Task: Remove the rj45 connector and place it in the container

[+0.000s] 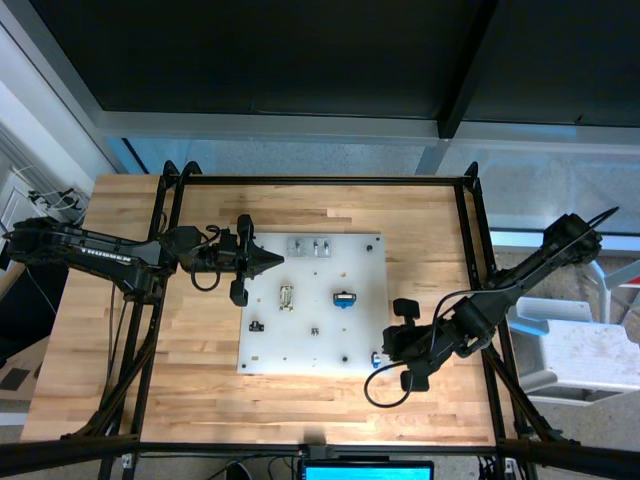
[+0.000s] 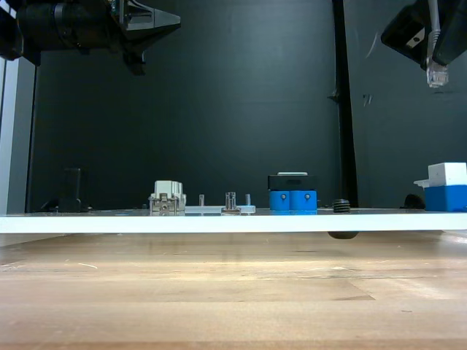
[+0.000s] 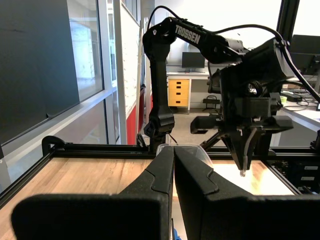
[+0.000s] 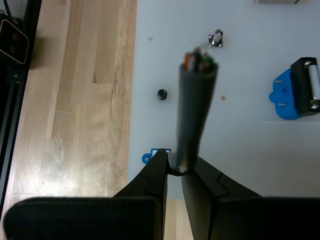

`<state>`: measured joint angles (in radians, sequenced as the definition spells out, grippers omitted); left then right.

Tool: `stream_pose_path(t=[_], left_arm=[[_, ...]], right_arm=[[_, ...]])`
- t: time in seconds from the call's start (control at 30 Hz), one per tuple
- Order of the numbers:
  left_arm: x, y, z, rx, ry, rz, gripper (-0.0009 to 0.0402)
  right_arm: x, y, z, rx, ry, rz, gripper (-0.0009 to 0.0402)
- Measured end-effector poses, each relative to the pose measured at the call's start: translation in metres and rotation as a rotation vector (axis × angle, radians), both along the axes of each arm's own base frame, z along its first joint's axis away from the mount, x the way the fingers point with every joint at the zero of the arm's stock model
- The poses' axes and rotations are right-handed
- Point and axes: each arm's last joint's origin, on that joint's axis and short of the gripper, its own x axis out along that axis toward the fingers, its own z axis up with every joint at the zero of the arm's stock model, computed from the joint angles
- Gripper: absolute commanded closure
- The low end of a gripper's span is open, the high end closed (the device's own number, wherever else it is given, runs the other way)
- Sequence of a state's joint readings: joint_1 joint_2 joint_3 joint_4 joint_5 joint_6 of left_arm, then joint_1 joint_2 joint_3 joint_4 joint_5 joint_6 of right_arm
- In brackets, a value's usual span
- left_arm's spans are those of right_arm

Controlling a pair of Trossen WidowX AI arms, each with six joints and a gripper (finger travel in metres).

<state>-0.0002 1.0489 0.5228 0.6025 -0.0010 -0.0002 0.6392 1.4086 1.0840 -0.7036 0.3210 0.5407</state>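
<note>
The right gripper (image 4: 174, 167) is clamped on the rj45 connector (image 2: 436, 73), held high above the white board's (image 1: 300, 345) near right corner, probably ready for carrying. The left gripper (image 3: 173, 165), closed and empty, hovers over the board's left edge. Only the left wrist view shows the container (image 3: 192, 148), toward the desk's right edge.

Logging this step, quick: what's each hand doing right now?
Left hand: shut, empty, over the board, left edge.
Right hand: shut on the rj45 connector, over its near right corner.
</note>
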Motion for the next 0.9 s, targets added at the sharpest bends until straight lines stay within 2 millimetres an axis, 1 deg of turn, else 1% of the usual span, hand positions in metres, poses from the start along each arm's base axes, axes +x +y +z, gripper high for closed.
stream_pose_path(t=[0.3, 0.67, 0.9], left_arm=[[0.000, 0.000, 0.000, 0.000, 0.000, 0.000, 0.0393], [0.000, 0.000, 0.000, 0.000, 0.000, 0.000, 0.0393], [0.000, 0.000, 0.000, 0.000, 0.000, 0.000, 0.0393]], right_arm=[[-0.008, -0.006, 0.003, -0.013, 0.025, -0.004, 0.0393], [-0.042, -0.033, 0.000, -0.020, 0.087, -0.053, 0.0393], [-0.071, -0.054, 0.003, -0.028, 0.153, -0.100, 0.0393]])
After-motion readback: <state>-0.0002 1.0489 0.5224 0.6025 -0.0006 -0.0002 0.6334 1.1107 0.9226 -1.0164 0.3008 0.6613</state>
